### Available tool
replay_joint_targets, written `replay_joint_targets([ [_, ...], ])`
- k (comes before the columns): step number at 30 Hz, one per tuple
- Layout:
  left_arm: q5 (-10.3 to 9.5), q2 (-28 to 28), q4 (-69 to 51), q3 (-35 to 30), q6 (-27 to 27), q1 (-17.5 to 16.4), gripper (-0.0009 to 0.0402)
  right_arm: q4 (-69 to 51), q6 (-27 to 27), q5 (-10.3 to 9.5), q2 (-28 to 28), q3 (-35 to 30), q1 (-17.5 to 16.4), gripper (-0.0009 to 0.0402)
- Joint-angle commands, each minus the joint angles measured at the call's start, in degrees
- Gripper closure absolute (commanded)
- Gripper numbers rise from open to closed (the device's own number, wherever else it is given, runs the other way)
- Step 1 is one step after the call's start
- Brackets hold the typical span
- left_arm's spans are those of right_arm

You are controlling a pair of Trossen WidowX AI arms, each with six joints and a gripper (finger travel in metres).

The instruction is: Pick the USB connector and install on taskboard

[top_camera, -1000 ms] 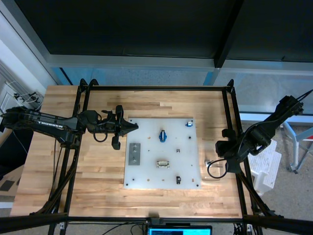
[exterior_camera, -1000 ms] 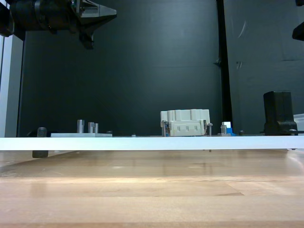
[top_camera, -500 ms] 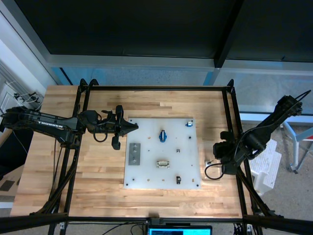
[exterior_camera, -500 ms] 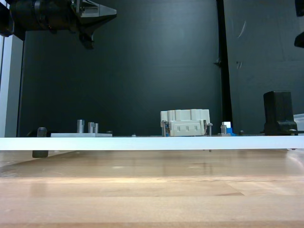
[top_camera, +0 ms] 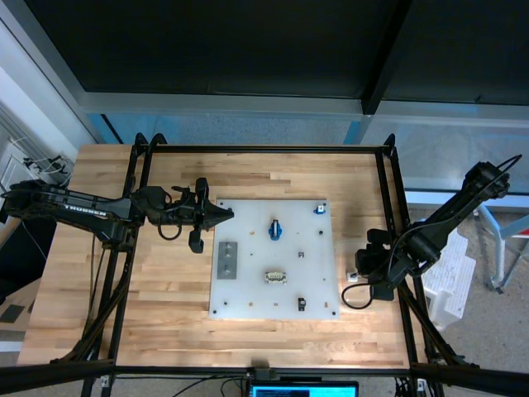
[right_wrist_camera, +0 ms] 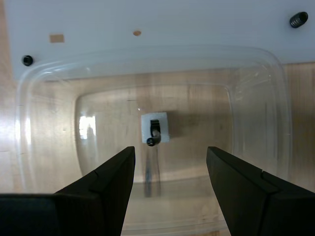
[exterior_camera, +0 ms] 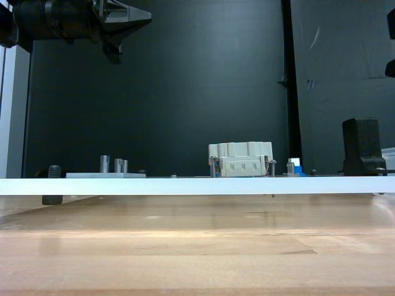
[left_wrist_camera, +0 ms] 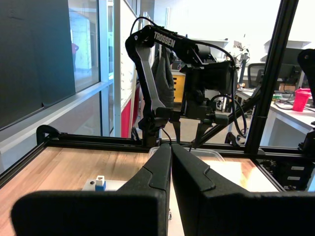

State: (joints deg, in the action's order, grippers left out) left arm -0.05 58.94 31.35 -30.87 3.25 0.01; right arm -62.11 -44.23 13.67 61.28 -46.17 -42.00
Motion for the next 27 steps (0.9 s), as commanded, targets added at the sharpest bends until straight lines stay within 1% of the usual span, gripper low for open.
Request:
replay_joint_targets([
  [1,0.02,0.0,0.0,0.0,0.0,0.0,0.0393,1.2,0.1,0.33,0.1,1.0,0.0,0.0192],
  [11,0.02,0.0,0.0,0.0,0.0,0.0,0.0393,8.0,0.5,0.33,0.6,5.6,0.0,0.0192],
  [14,0.02,0.0,0.0,0.0,0.0,0.0,0.0393,9.2,1.7,0.37,1.6,5.9,0.2,0.0192],
  [22,0.02,0.0,0.0,0.0,0.0,0.0,0.0393,10.1,3.1,0.33,4.1,5.9,2.4,0.0192],
  [27,0.02,0.0,0.0,0.0,0.0,0.0,0.0393,10.5,3.8,0.31,4.9,6.1,2.6,0.0192],
])
